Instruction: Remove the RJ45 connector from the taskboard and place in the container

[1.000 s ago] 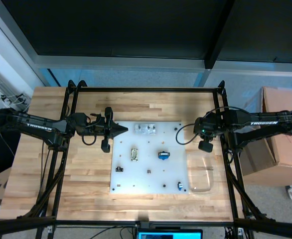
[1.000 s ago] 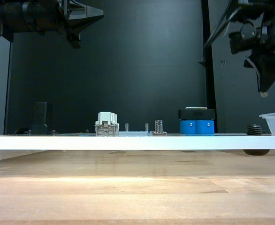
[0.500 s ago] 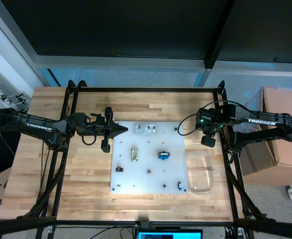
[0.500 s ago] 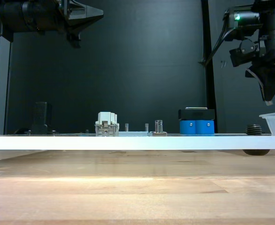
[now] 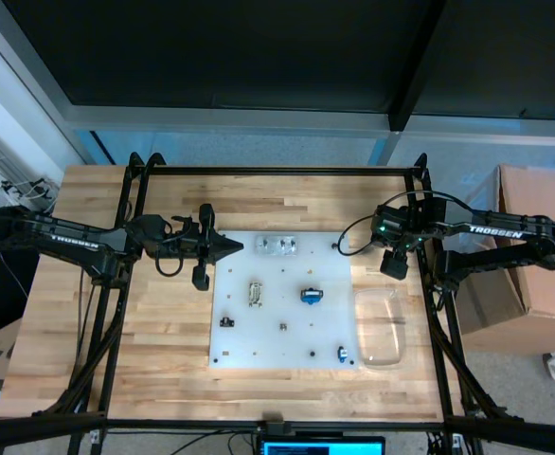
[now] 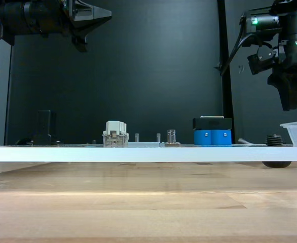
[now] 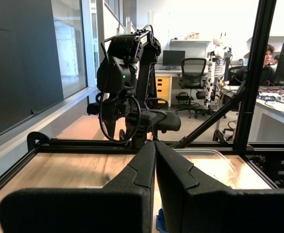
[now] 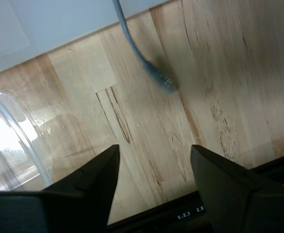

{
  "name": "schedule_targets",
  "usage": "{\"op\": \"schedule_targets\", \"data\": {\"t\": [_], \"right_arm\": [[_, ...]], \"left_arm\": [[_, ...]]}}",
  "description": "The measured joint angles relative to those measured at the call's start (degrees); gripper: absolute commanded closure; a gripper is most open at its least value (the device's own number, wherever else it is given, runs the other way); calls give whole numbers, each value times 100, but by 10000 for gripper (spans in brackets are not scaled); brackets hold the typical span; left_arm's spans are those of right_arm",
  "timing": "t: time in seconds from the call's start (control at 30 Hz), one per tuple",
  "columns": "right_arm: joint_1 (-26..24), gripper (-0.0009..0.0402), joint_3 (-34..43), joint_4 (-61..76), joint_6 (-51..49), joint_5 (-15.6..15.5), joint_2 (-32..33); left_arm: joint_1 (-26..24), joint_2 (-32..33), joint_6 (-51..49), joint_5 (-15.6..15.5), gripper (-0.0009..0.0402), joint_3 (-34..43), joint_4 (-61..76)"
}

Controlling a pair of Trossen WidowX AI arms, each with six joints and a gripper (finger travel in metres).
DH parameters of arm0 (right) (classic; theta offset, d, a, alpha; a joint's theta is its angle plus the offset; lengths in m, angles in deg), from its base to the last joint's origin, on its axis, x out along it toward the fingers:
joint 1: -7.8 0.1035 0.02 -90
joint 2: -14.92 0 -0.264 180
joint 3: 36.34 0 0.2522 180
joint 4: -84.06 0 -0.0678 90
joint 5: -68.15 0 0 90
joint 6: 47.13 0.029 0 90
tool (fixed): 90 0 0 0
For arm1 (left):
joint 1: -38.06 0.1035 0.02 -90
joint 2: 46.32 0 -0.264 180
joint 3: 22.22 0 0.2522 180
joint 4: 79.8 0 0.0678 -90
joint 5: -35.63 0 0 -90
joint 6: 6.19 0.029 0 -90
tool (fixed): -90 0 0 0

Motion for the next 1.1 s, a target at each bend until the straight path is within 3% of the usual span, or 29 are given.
{"op": "schedule_targets", "data": {"t": [0.2, 0.47, 0.77, 1.1], "right_arm": [[-2, 134, 0, 9, -20, 0, 85], [0, 130, 0, -98, -531, 7, 162], [-310, 130, 0, -577, -3032, 4, 361], [-649, 130, -48, -1165, -4260, -4, 1283]], "left_arm": [[0, 0, 2, 0, 393, 0, 2], [0, 0, 0, 0, 393, 0, 2], [0, -2, 2, 0, 393, -2, 2], [0, -2, 2, 0, 393, 0, 2]]}}
